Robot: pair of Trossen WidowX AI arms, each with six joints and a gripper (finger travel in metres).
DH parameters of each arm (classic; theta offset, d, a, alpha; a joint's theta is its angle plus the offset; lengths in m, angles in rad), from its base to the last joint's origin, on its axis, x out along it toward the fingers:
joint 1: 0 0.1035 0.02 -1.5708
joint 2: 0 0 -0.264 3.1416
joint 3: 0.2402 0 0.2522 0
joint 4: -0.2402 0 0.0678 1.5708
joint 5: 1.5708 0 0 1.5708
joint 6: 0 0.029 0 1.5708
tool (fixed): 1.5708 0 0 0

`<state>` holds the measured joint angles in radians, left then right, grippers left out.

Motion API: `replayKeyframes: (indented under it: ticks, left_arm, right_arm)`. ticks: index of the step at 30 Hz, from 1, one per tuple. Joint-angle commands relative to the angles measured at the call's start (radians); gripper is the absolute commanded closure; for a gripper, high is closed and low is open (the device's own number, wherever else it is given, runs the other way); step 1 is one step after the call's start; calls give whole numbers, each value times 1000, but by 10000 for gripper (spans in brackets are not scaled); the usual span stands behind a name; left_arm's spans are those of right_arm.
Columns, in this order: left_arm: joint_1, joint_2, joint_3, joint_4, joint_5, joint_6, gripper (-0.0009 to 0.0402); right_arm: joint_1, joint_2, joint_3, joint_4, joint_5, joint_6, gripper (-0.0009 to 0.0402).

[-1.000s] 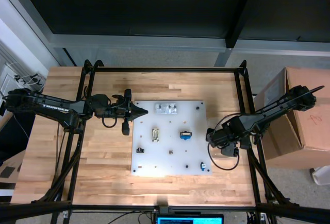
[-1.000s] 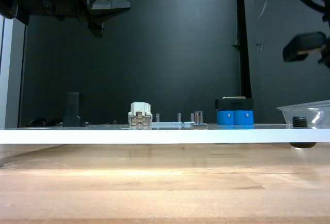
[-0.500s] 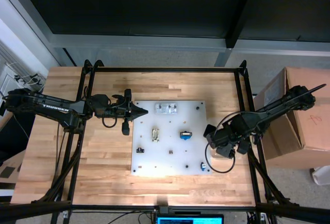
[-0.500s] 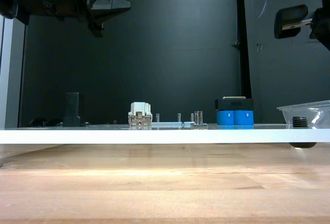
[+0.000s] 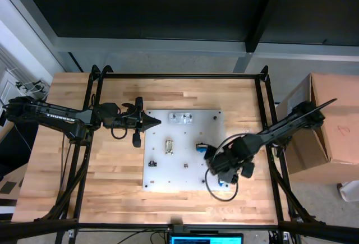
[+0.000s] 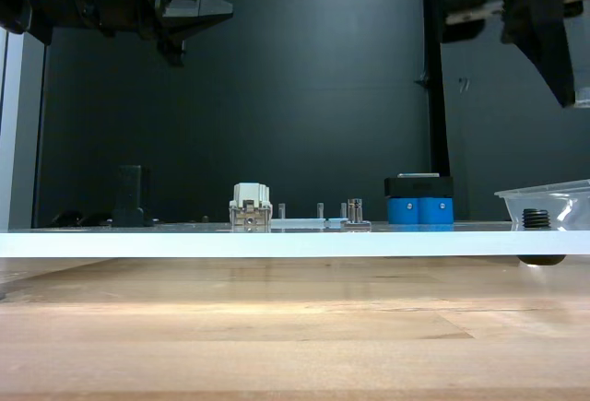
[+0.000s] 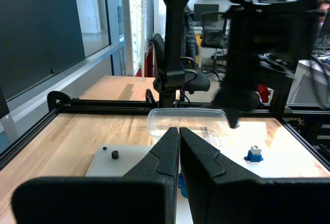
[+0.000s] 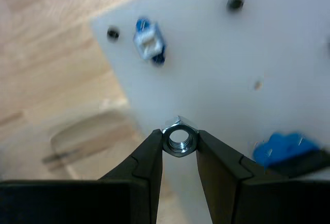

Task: Pick the M12 nut and place it on its threads and fasten

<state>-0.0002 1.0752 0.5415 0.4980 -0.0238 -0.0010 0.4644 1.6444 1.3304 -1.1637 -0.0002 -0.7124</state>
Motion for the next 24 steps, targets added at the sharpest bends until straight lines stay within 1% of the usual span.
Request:
replayKeyframes:
  ticks: [1,9,13,17,24]
  left_arm:
    - [0,0,0,1,0,0,393]
    - [0,0,0,0,0,0,393]
    - [0,0,0,0,0,0,393]
    - [0,0,0,0,0,0,393]
    - [0,0,0,0,0,0,393]
  right_arm:
    - [10,79,68,0,-1,-2,359]
    - [26,263,232,16,0,-2,358]
    - [27,323,287,32,0,-2,357]
    - [31,360,320,33,0,-2,358]
    - [34,361,301,33,0,-2,358]
